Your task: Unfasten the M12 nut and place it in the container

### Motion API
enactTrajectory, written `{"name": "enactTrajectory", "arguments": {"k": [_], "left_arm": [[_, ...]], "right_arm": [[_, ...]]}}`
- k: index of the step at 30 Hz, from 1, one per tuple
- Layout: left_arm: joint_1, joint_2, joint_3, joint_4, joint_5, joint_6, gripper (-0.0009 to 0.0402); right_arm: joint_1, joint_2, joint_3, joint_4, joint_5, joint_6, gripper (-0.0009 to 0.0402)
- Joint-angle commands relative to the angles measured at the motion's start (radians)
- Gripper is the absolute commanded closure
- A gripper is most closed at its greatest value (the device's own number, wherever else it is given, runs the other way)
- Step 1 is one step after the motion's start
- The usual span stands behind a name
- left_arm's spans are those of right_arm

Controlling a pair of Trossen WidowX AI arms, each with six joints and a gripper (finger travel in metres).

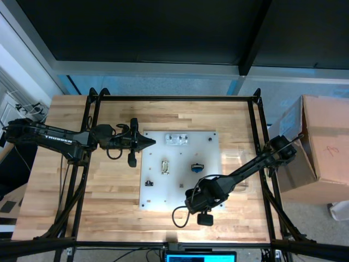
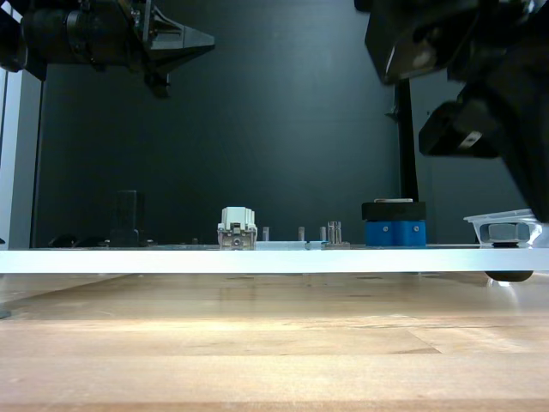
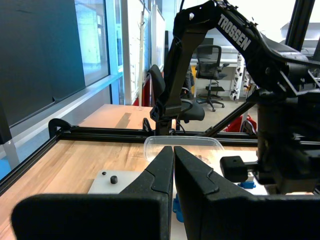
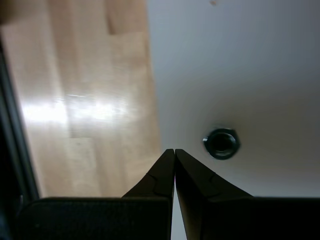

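Off the white board's left edge, the left gripper hangs high over the table. Its tips point across the board and are clenched on nothing. It looks parked there to leave the working corner free.

At the board's near right edge sits the M12 nut. From table height it looks perched on its stud, with a sliver of black showing under the silver hex, so I'd say it isn't off the threads yet.

The right gripper hovers above that same part of the board, pointing straight down. Its fingers are pressed together and empty, and the tips are just beside the nut without touching it. As I read it, a closed gripper next to the nut grips nothing. It would need to open and shift over the hex before it could turn the nut.

The clear container waits off the board's right side. I can't see a nut in it.
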Motion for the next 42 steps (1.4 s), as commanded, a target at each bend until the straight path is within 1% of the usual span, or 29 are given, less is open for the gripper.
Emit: {"name": "enactTrajectory", "arguments": {"k": [1, 3, 4, 6, 9, 10, 15, 17, 25, 27, 34, 36, 39, 42], "left_arm": [[0.000, 0.000, 0.000, 0.000, 0.000, 0.000, 0.0393], [0.000, 0.000, 0.000, 0.000, 0.000, 0.000, 0.0393], [0.000, 0.000, 0.000, 0.000, 0.000, 0.000, 0.0393], [0.000, 0.000, 0.000, 0.000, 0.000, 0.000, 0.0393], [0.000, 0.000, 0.000, 0.001, 0.000, 0.000, 0.0393], [0.000, 0.000, 0.000, 0.001, 0.000, 0.000, 0.0393], [0.000, -0.001, 0.000, 0.002, 0.000, 0.000, 0.0393], [0.000, 0.000, 0.000, -0.001, 0.000, 0.000, 0.0393], [0.000, 0.000, 0.000, -0.002, 0.000, 0.000, 0.0393], [0.000, 0.000, 0.000, -0.003, 0.000, 0.000, 0.0393], [0.000, 0.000, 0.000, 0.000, 0.000, 0.000, 0.0393], [0.000, 0.000, 0.000, 0.000, 0.000, 0.000, 0.0393], [0.000, 0.000, 0.000, 0.000, 0.000, 0.000, 0.0393], [0.000, 0.000, 0.000, 0.000, 0.000, 0.000, 0.0393]], "right_arm": [[0.000, 0.003, -0.006, -0.013, 0.040, 0.008, 0.0394], [0.000, -0.001, 0.002, -0.073, 0.144, 0.046, 0.0393], [0.000, -0.006, 0.006, -0.107, 0.172, 0.055, 0.0394], [0.000, -0.014, 0.023, -0.182, 0.186, 0.054, 0.0393], [0.000, -0.021, 0.055, -0.265, 0.234, 0.054, 0.0393], [0.000, -0.027, 0.058, -0.278, 0.238, 0.054, 0.0393], [0.000, -0.045, 0.063, -0.274, 0.235, 0.055, 0.0393], [0.000, -0.045, 0.072, -0.271, 0.215, 0.056, 0.0393], [-0.001, -0.050, 0.088, -0.137, 0.024, 0.050, 0.0393], [-0.001, -0.040, 0.077, -0.101, 0.019, 0.050, 0.0393], [-0.002, 0.011, 0.036, -0.050, 0.029, 0.035, 0.0393], [-0.002, 0.014, 0.026, -0.042, 0.031, 0.035, 0.0393], [-0.002, 0.014, 0.017, -0.036, 0.055, 0.035, 0.0393], [-0.002, 0.014, 0.012, -0.037, 0.055, 0.034, 0.0393]]}}
